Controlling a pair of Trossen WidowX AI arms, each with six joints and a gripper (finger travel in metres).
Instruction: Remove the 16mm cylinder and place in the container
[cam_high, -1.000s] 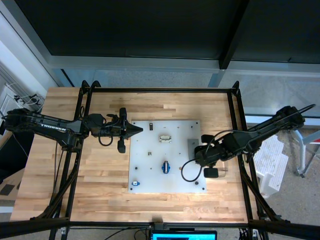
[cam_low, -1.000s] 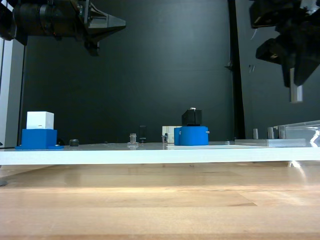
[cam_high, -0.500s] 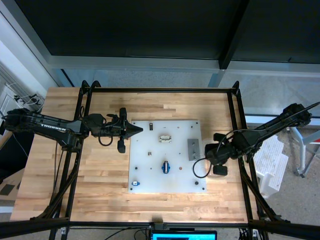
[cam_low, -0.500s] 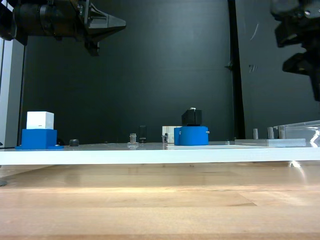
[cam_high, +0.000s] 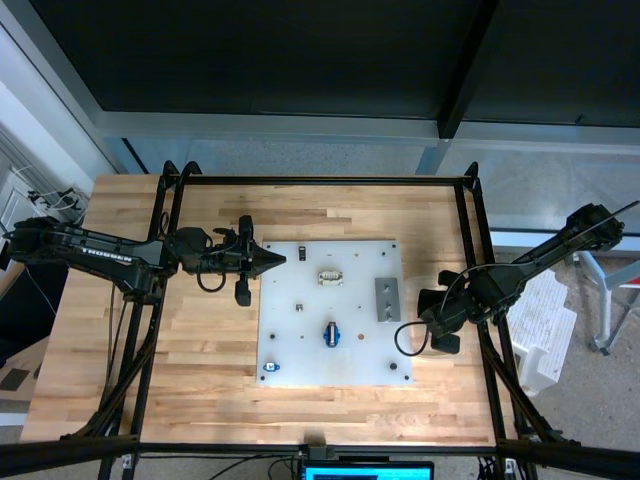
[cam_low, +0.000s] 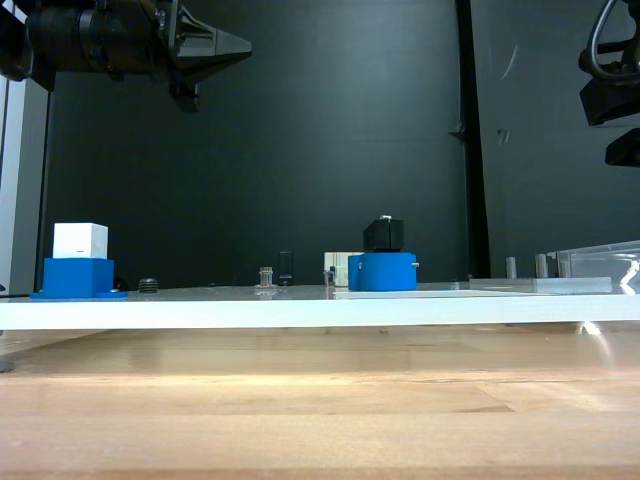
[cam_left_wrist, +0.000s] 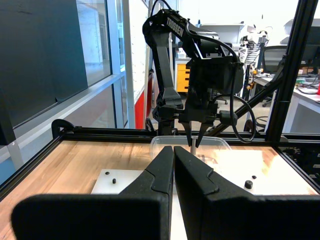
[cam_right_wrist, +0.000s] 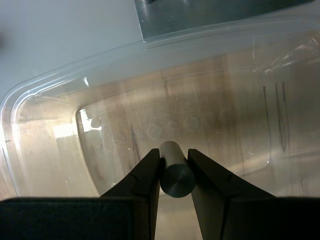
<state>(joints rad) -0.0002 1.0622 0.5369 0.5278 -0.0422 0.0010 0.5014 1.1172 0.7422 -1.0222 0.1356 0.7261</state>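
Right wrist view: 16mm cylinder (cam_right_wrist: 176, 175), smooth dull grey metal with its round flat end toward the camera, is pinched between the two black fingers (cam_right_wrist: 142, 180) of the right gripper (cam_right_wrist: 173, 154). It hangs inside the outline of the open container (cam_right_wrist: 45, 95), with bare tub floor on every side of it. Cannot tell whether its far end touches that floor. The container is thin clear plastic with a rounded corner, glossy glare on its walls and wood grain showing through the bottom. Just past the container's rim lies a flat grey metal block (cam_right_wrist: 210, 15) with square edges, on the white board (cam_right_wrist: 60, 30).

High view: right gripper (cam_high: 441, 322) sits off the board's right edge over the wooden table (cam_high: 200, 400), close to the black frame rail (cam_high: 478, 260), with open table toward the near side. The blue upright part (cam_high: 331, 334) stands mid-board, well apart from it.

Low view: only part of the right gripper (cam_low: 612, 100) shows, above the container (cam_low: 600, 252).

Left gripper (cam_high: 276, 259) is at the board's far-left edge, well apart from the right one. In the low view it is high above the board (cam_low: 238, 42). In the left wrist view its fingers are pressed together with no gap, holding nothing (cam_left_wrist: 173, 155).
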